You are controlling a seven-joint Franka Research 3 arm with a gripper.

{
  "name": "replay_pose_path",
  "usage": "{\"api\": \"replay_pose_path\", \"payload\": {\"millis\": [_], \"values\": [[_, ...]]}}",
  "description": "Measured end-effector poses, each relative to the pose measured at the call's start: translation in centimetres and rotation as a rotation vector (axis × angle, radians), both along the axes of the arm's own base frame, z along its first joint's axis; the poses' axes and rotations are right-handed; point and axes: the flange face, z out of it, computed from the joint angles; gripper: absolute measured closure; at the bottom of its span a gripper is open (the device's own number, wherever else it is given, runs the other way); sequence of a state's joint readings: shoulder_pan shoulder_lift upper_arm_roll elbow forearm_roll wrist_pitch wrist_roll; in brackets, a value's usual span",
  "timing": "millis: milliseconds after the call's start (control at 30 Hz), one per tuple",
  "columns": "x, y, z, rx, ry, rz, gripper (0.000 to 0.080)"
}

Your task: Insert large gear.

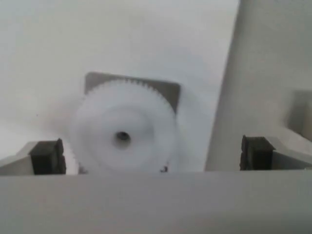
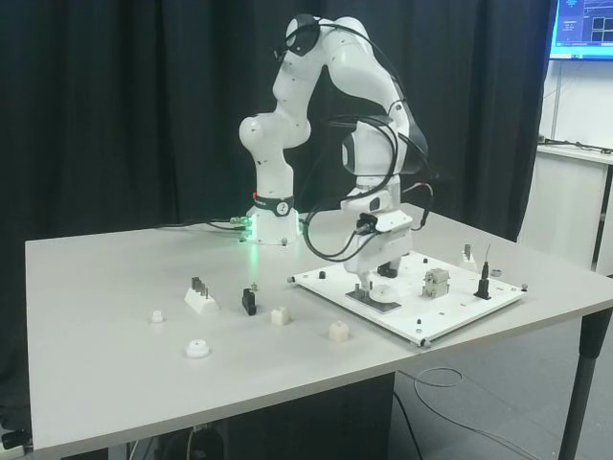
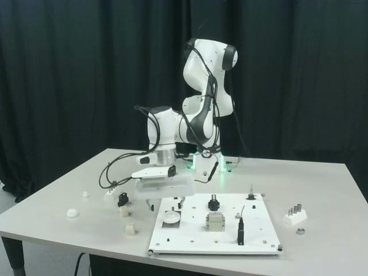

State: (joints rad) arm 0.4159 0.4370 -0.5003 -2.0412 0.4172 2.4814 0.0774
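The large white gear (image 1: 124, 131) lies flat on a grey square plate (image 1: 168, 90) set into the white board (image 2: 460, 307). The hole in its middle faces up. My gripper (image 1: 151, 153) hangs right above it, open, with one black fingertip (image 1: 47, 156) on each side of the gear and not touching it. From the first room view the gear (image 2: 385, 292) sits just under the gripper (image 2: 374, 280) at the board's near left part. In the second room view the gear (image 3: 171, 217) lies below the gripper (image 3: 165, 202).
The board (image 3: 259, 236) also carries a grey block (image 2: 436, 284), a black post (image 2: 484, 285) and a black round part (image 3: 214, 203). On the table lie a small white gear (image 2: 196, 350), two white blocks (image 2: 280, 315), a black part (image 2: 247, 301) and a peg holder (image 2: 199, 292).
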Motion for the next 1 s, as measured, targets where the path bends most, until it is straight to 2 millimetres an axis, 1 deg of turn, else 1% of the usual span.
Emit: {"api": "replay_pose_path", "payload": {"millis": [200, 500, 733, 1000], "values": [[0.1, -0.8, 0.5, -0.007, 0.008, -0.058, 0.0003], [0.1, -1.5, 0.6, -0.005, 0.010, -0.138, 0.0003], [0.0, -1.8, 0.3, -0.010, 0.012, -0.156, 0.0003], [0.0, -2.1, -0.5, -0.021, 0.017, -0.160, 0.0003]]}}
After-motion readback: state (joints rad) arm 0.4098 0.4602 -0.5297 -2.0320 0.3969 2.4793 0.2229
